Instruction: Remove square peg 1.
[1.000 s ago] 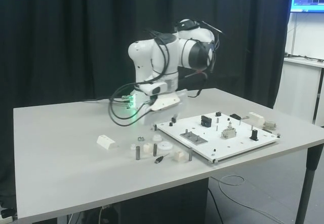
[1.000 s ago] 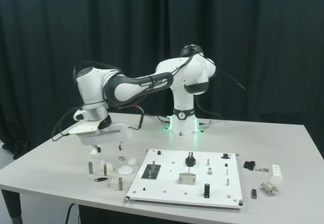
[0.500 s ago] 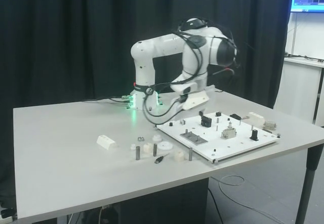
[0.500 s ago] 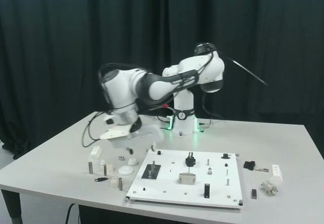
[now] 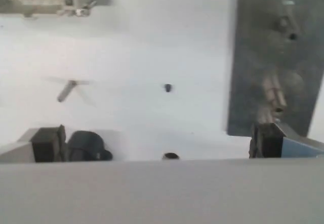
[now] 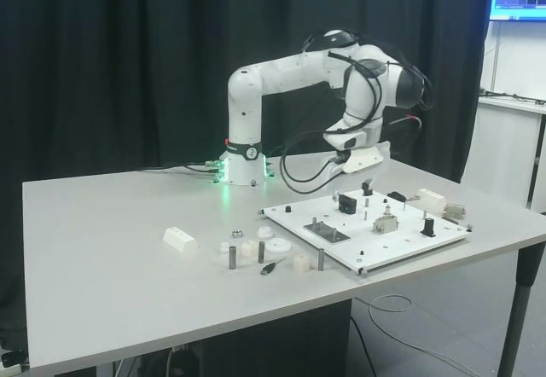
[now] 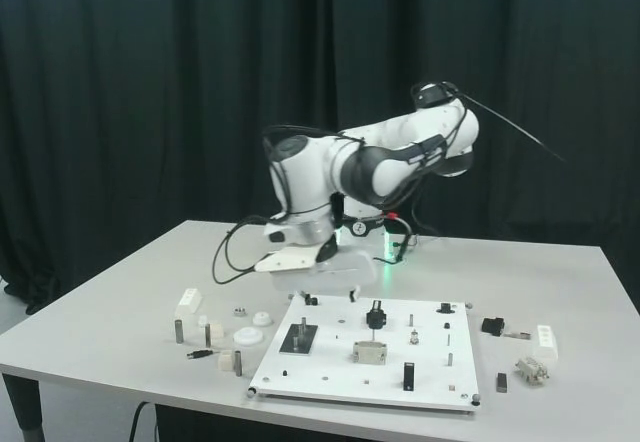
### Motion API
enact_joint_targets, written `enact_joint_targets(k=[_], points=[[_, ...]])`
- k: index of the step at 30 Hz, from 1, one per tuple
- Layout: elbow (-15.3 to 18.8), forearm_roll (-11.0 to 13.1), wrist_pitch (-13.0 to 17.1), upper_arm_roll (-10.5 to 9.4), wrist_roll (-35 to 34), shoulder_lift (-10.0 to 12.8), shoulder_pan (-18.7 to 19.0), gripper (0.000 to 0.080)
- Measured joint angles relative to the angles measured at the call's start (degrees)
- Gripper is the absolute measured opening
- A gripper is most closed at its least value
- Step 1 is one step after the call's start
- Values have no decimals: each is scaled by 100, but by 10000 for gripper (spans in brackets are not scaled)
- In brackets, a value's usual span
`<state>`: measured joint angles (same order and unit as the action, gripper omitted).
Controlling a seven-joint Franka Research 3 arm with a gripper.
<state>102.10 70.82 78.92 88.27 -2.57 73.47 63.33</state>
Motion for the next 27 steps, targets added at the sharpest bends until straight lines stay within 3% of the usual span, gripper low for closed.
enact_joint_targets(k=[14, 27], points=[[931, 107, 909, -4, -313, -95, 1144, 800], [1447, 446, 1535, -95, -447, -124, 1740, 800]])
